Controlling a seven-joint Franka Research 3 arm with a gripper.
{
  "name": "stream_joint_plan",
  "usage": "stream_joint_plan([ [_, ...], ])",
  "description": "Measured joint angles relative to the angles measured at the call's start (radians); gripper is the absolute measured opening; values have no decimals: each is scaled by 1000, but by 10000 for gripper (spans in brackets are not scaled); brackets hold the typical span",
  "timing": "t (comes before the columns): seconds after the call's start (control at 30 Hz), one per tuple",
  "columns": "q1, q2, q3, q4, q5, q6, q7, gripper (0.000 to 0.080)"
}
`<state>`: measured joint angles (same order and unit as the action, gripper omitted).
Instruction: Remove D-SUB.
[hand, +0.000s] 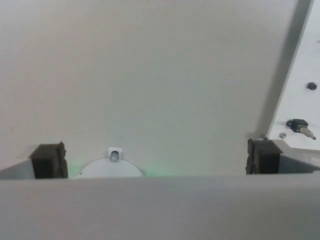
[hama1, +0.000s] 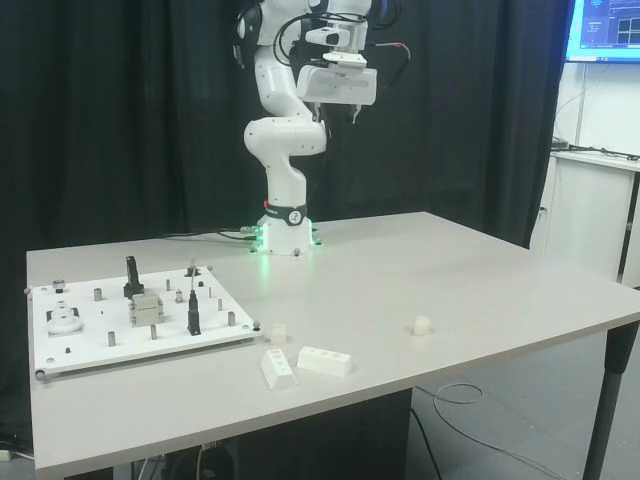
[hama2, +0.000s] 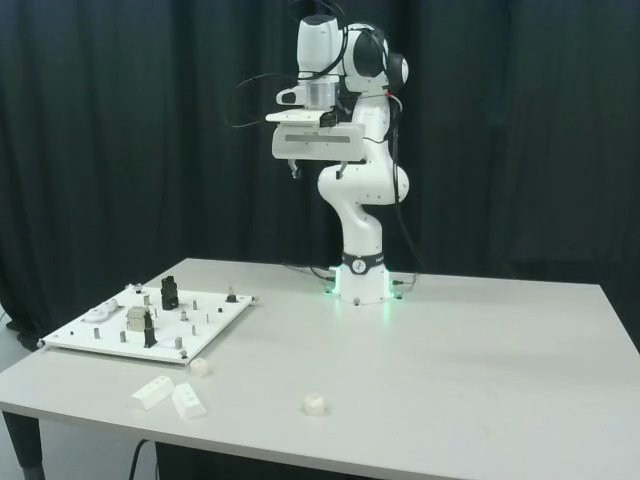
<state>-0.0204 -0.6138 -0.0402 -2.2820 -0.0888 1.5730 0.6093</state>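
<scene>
Wrist view is showing my pincer (hand: 155, 159) gaping wide: the two black fingertips (hand: 48, 161) are standing far apart, and nothing is lying between them but bare grey table (hand: 150, 75) far below. I am gripping nothing. Between the tips I am looking down on the round white foot of my own base (hand: 111, 170), which is giving off a faint green glow. At one side of that picture a corner of the white board (hand: 300, 100) is peeping in, with a small black key-like piece (hand: 299, 125) standing out of it.

Both room views are showing me reared up high above my base, with the pincer (hama1: 338, 118) (hama2: 318, 165) hanging in the air, pointing down, well above the table and well apart from the board (hama1: 215, 335) (hama2: 215, 318). The board is lying flat near one end of the table.

The D-SUB (hama1: 146, 310) (hama2: 135, 318) is sitting on that board; I am taking it to be the grey block-like plug near the board's middle, though I cannot tell this for certain. A black upright piece (hama1: 193, 315) is standing just beside it, and another black piece (hama1: 131, 279) is standing farther back.

On the bare table, near the board's front edge, two white blocks (hama1: 278, 368) (hama1: 324, 361) are lying side by side, a small white cube (hama1: 279, 331) is sitting near them, and another small white piece (hama1: 422, 325) is sitting well apart.
</scene>
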Motion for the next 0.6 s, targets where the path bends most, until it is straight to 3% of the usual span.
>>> stream_joint_plan([
  [0.6,0,42,-9,0,7,47,24,800],
])
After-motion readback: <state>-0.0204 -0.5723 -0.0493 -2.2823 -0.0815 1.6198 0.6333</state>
